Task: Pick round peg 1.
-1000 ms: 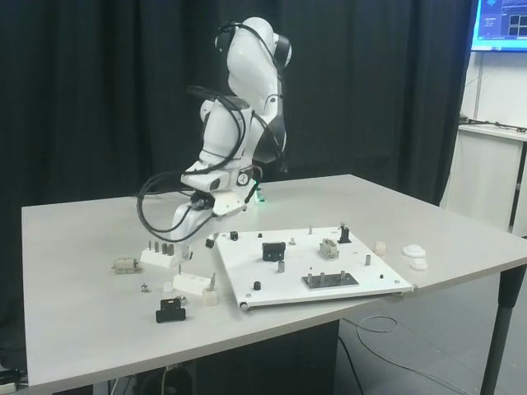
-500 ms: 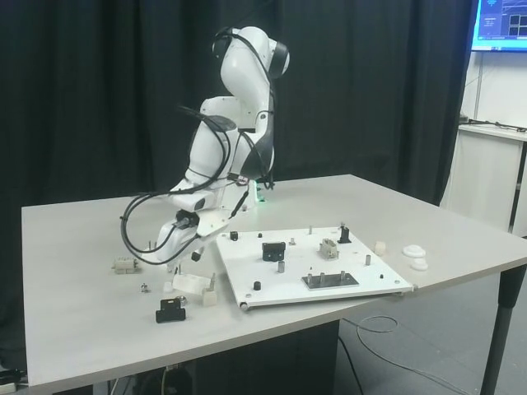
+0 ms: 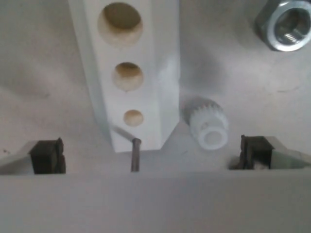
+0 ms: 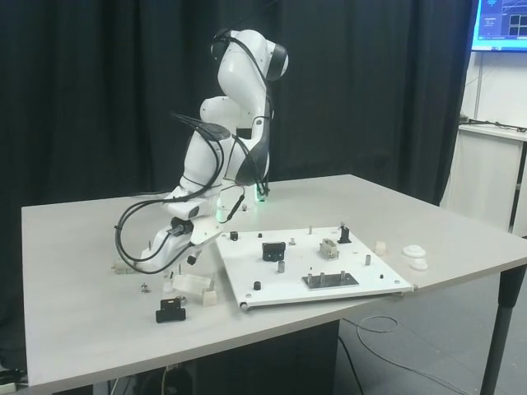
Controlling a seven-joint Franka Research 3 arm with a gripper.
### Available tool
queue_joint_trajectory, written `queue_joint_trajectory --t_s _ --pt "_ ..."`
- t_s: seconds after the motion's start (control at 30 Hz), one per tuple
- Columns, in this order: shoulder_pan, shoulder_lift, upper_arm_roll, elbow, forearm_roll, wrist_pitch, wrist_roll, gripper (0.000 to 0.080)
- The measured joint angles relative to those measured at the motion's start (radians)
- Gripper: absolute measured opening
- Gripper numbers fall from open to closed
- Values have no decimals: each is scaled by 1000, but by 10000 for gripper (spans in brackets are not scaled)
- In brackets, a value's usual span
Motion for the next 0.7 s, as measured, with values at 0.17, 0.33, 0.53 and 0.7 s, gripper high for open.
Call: queue_joint_trajectory --t_s 0.17,0.33,0.53,0.7 --pt "0 0 1 -8 0 0 -1 800" --pt "0 0 1 -10 0 0 -1 695" --pt "0 0 1 -10 2 0 -1 481" --pt "0 0 1 -10 3 0 -1 282"
